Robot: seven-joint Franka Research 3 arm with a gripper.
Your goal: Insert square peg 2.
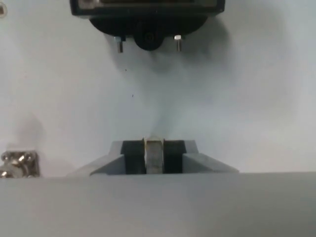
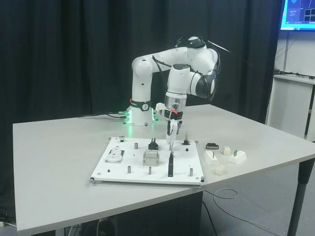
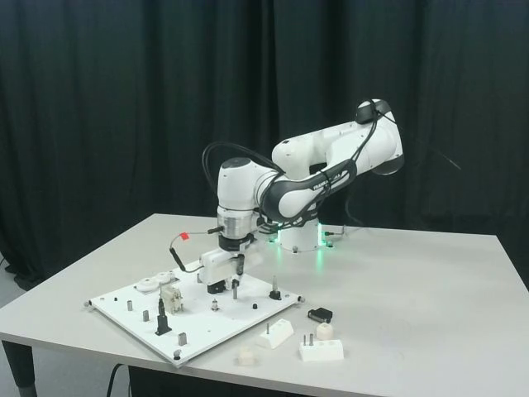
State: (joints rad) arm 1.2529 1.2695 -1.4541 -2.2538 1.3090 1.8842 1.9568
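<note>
Peg (image 1: 153,155) inspection, wrist view: a slim square-section metal piece sits upright between the two black pads (image 1: 133,157) of the fingers, closed against it on both sides. It is centred in the grip, with its tip pointing toward the white board (image 1: 158,98) well beyond. A black fixture (image 1: 147,19) with two small screws lies farther off on that board; no receiving hole can be made out from this view.

First room view: the gripper (image 2: 171,132) hangs over the middle of the white board (image 2: 118,169) on the grey surface (image 2: 54,147), with the peg (image 2: 170,142) projecting below the fingers and clear of the board. A black upright post (image 2: 170,164) stands just beneath and nearer the camera. Risk: if the descent is off line, the peg could strike this post or the board face rather than enter its hole.

Second room view: the gripper (image 3: 223,269) hangs above the board (image 3: 124,310), with small posts close by. Risk: a slightly tilted peg would jam at the hole's edge, since square sides must also be turned to match. Side force could make it slip in the grip.
</note>
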